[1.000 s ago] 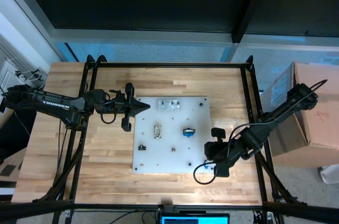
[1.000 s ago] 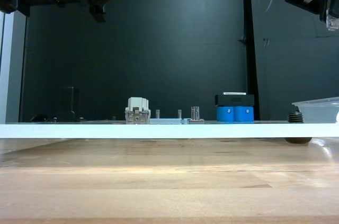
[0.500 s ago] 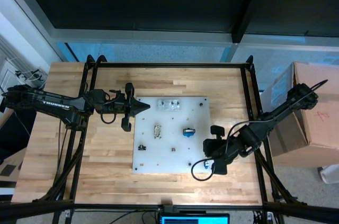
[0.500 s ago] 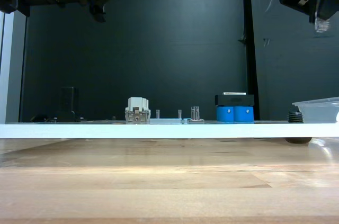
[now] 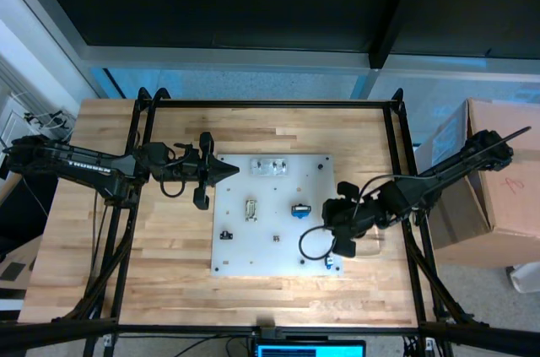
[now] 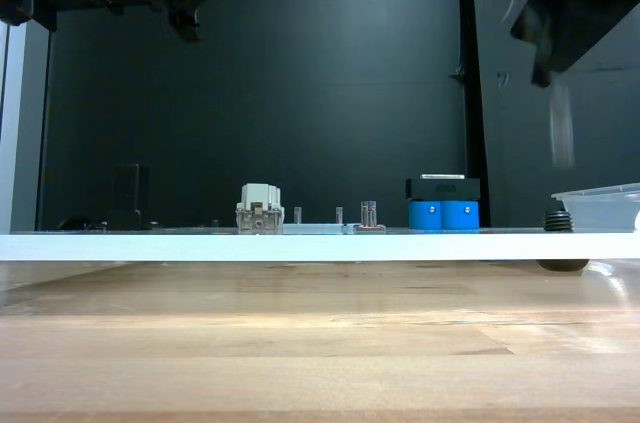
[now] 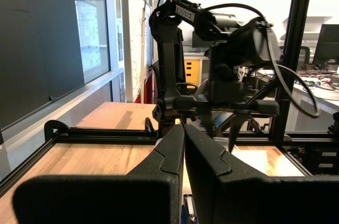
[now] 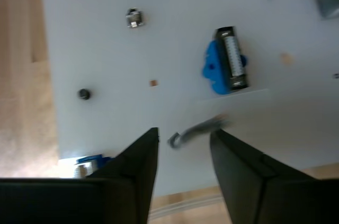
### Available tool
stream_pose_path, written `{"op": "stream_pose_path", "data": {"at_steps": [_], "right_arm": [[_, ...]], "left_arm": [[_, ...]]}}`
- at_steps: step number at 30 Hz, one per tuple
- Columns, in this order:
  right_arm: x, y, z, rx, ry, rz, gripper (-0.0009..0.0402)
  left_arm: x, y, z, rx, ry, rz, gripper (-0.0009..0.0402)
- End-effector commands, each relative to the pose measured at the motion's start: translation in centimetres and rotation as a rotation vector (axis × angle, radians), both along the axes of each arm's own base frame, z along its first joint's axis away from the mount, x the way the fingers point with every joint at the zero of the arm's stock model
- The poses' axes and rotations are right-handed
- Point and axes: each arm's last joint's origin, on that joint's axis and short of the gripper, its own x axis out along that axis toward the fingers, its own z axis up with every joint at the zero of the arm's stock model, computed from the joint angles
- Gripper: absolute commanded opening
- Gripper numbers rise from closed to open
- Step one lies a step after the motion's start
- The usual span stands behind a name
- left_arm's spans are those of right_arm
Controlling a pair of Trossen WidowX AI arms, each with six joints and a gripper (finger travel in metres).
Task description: Remove the RJ45 connector from the taskboard and place in the container
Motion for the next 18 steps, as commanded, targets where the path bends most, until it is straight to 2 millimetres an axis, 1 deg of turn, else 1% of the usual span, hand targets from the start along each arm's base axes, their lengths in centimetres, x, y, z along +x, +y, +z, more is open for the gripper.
{"op": "stream_pose_path", "data": {"at_steps": [1,4,7,12,18], "right_arm": [[0.0,-0.7,0.0,-0.018,0.003,0.009,0.0189],[0.1,-1.4,0.0,-0.023,0.005,0.007,0.0216],[0.1,-1.9,0.1,-0.026,0.013,0.005,0.023],[0.3,-1.9,-0.4,-0.045,0.049,0.029,0.0231],[1.5,-1.5,-1.9,-0.044,0.12,0.043,0.0232]], "left_arm": [[0.0,0.0,0.0,0.0,0.0,0.0,0.0],[0.0,0.0,0.0,0.0,0.0,0.0,0.0],[0.0,0.0,0.0,0.0,0.0,0.0,0.0],[0.0,0.0,0.0,0.0,0.0,0.0,0.0],[0.0,0.0,0.0,0.0,0.0,0.0,0.0]]}}
